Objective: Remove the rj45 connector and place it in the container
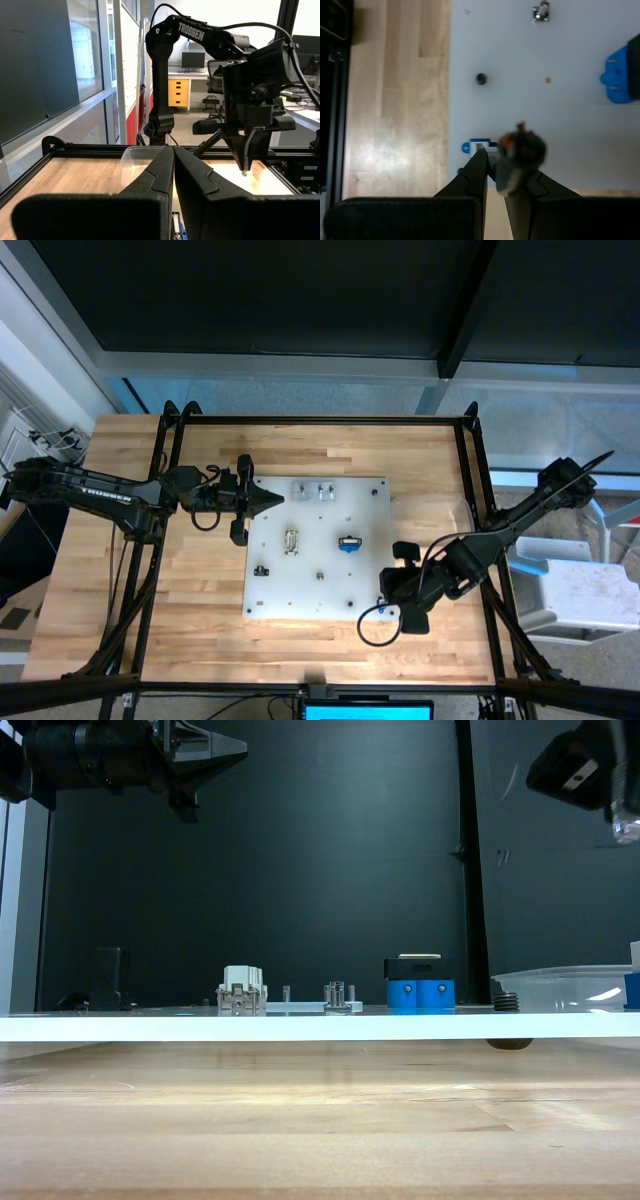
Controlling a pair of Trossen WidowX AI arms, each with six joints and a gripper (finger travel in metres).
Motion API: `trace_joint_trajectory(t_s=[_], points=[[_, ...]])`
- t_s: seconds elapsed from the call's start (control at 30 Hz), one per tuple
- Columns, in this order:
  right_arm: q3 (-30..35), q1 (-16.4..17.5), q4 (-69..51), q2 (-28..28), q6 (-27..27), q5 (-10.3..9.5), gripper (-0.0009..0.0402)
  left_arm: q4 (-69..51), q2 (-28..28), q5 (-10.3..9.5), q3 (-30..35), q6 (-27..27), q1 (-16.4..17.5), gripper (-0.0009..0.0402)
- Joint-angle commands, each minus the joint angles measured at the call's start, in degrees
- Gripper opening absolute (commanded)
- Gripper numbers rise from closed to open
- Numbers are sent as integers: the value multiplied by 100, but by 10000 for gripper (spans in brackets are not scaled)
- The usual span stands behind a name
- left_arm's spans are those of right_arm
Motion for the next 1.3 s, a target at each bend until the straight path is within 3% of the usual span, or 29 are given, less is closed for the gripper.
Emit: trace_joint_trajectory(t_s=[0.03,0.4,0.77,0.87,1.3], points=[[-166,-184,-85,-223,-50,2,0,2,0,2,2,2,2,0],[-824,-1145,-409,-1169,-348,-2,0,2,0,2,2,2,0,0],[-1742,-2697,-634,-2199,-358,-153,0,2,0,2,2,2,0,0],[-1965,-2986,-643,-2424,-369,-343,0,0,0,2,2,2,0,0],[-2262,-3493,-1285,-2892,-566,-391,0,2,0,2,2,2,2,0]])
